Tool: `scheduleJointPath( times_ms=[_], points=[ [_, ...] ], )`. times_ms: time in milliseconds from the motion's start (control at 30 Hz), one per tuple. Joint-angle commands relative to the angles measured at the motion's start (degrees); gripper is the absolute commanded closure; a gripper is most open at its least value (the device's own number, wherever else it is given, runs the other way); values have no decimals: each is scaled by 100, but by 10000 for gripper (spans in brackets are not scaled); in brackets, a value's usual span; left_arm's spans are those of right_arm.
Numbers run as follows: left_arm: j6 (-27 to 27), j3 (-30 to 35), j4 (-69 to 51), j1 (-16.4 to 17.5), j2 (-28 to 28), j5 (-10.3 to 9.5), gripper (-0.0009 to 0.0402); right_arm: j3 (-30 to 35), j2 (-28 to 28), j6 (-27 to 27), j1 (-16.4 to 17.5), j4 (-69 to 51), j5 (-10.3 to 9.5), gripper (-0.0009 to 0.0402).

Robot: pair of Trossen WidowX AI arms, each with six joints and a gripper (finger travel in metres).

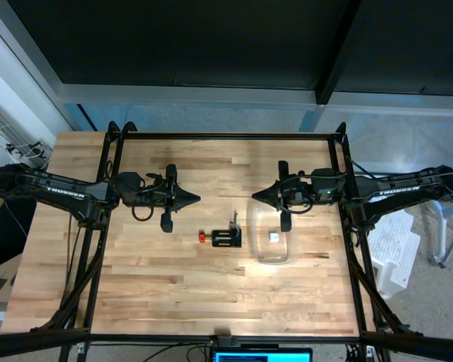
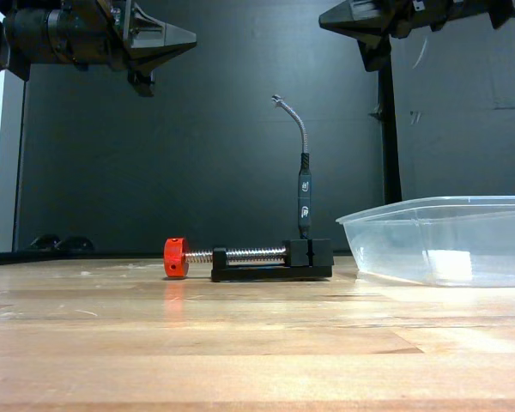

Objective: Pick the USB-C connector and install on taskboard

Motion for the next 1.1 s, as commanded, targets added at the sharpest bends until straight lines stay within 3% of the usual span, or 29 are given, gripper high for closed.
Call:
scheduleJointPath(
  times_ms=[33,200,333,400,667,767,1100],
  points=[
    [0,2,2,2,0,0,393,-332,-175,2,-9,472,-24,393],
    [0,2,0,0,0,0,393,-791,-361,35,-72,1054,-52,393],
    [0,2,2,0,0,0,393,-1115,-400,254,-315,1633,-474,393],
    [0,2,2,0,0,0,393,-1235,-398,308,-433,1860,-588,393],
    [0,2,2,0,0,0,393,-1364,-389,308,-466,1867,-566,393],
    [0,2,0,2,0,0,393,-1366,-389,308,-450,1746,-422,393],
    [0,2,2,0,0,0,393,-1366,-376,260,-439,1626,-431,393]
  ],
)
